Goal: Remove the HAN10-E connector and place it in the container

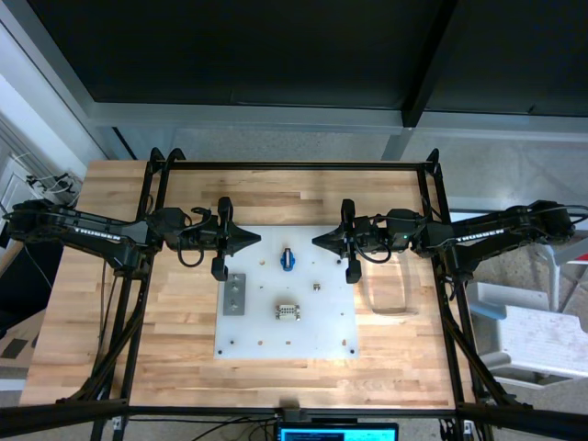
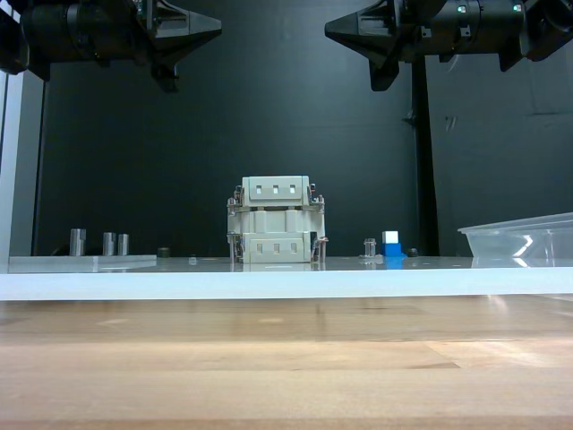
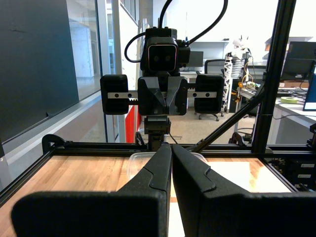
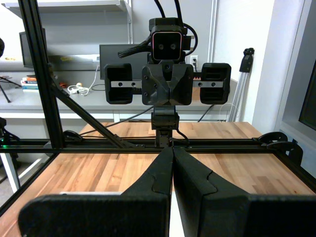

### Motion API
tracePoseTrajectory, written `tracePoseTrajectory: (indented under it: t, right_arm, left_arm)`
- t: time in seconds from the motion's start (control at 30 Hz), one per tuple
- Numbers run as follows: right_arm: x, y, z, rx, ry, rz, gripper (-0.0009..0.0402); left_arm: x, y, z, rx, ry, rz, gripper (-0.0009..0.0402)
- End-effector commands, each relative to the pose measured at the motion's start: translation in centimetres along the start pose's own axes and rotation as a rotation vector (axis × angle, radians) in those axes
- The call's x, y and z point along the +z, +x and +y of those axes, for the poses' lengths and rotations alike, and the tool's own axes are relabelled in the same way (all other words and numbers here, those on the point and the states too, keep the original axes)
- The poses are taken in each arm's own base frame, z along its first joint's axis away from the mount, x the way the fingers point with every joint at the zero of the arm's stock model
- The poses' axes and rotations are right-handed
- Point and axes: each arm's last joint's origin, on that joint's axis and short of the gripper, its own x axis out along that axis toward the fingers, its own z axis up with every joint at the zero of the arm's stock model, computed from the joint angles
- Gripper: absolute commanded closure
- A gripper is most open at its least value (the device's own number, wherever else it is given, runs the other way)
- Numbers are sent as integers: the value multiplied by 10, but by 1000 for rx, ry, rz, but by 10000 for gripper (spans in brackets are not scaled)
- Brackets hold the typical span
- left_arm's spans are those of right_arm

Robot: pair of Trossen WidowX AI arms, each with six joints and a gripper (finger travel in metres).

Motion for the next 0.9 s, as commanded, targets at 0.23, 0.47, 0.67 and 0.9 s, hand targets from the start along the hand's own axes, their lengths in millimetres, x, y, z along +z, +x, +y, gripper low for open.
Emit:
tracePoseTrajectory:
  t: [0.23,0.47,0.67,0.9]
  right_arm:
    - [0,0,0,0,1,0,393]
    - [0,0,0,1,5,-3,393]
    - [0,0,1,3,69,-1,393]
    - [7,3,2,12,99,23,393]
  left_arm:
    - [0,0,0,0,0,0,393]
    - [0,0,0,0,0,0,393]
    - [0,0,0,0,0,0,393]
    - [0,0,0,0,0,0,393]
